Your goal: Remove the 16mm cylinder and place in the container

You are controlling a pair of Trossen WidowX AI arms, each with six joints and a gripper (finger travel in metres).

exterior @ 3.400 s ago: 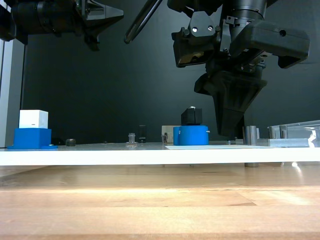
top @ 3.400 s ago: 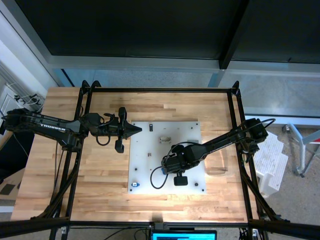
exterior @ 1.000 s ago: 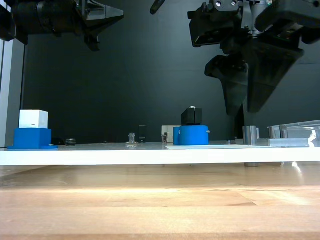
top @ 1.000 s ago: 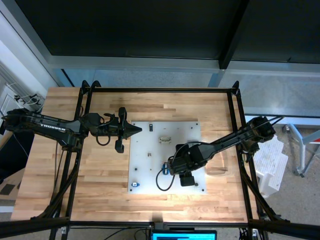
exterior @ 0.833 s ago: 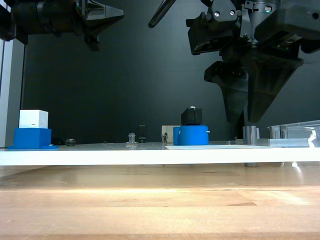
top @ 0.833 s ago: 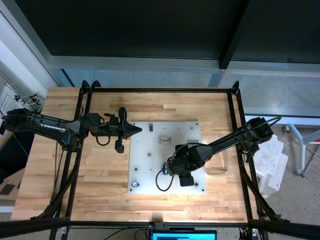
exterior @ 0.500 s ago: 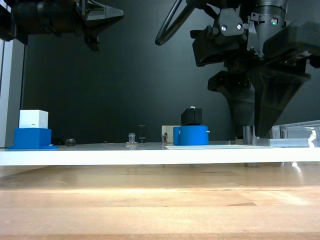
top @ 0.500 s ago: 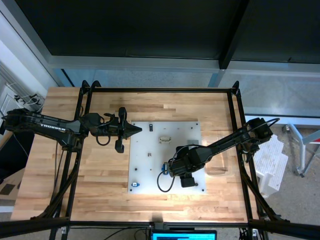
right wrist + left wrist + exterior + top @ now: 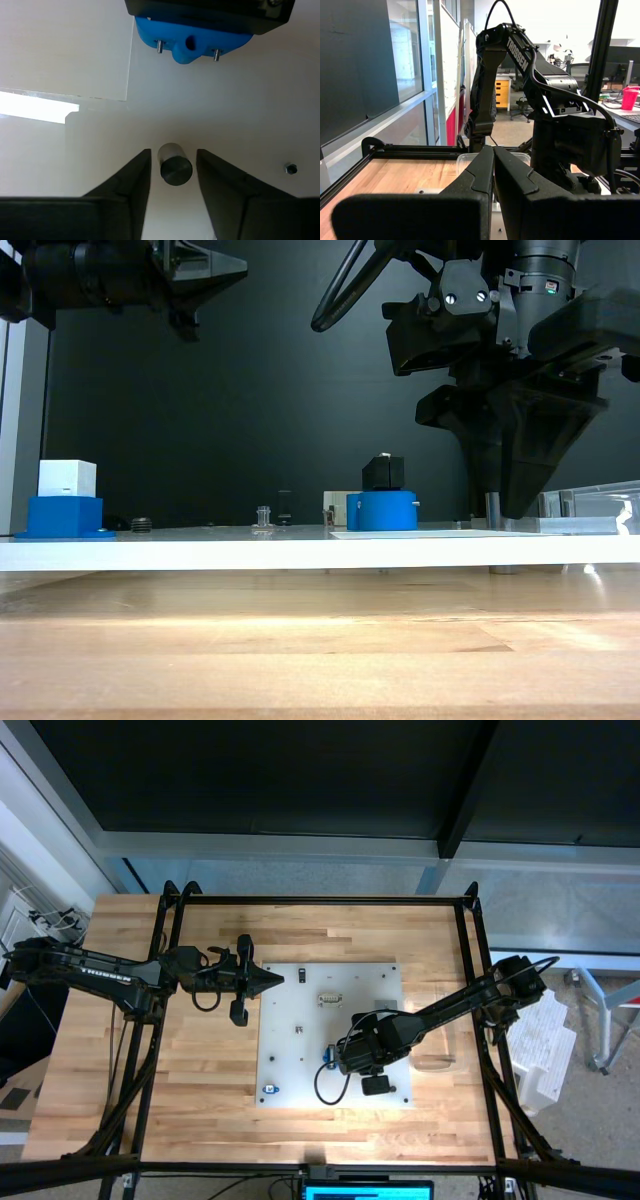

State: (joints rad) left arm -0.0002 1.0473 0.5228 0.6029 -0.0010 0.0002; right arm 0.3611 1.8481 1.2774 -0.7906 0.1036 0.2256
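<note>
Two grippers on record, one of them engaged. Item 1, right gripper (image 9: 172, 151): pointing straight down over the white board (image 9: 300, 1010), at roughly 5 o'clock from the board's centre in the high view; jaws parted narrowly, a little wider than the peg, holding nothing; its fingers (image 9: 127, 185) reach close to the board surface in the low view. Item 2, 16mm cylinder (image 9: 176, 172): dark grey, standing upright on the board, long axis vertical and in line with the gripper's approach; it sits between the two fingers with a slim gap on either side, so flanked but not touched; hidden beneath the arm in the high view. Item 3, container (image 9: 435, 1065): clear tub on the table (image 9: 200, 1120), just off the board's right edge, at 3 o'clock from the right gripper and near it. Item 4, blue connector part (image 9: 192, 42): on the board beyond the peg, apart from it and outside the jaws. Item 5, left gripper (image 9: 272, 978): raised at the board's 10 o'clock corner, well apart from the peg; jaws pressed together, empty. Assessment: the right arm is much the nearer and centred on the peg; the coming move likely needs only a squeeze across the round side, then a straight lift along the axis before carrying toward 3 o'clock; a tilted pull might bind the peg in its seat.
</note>
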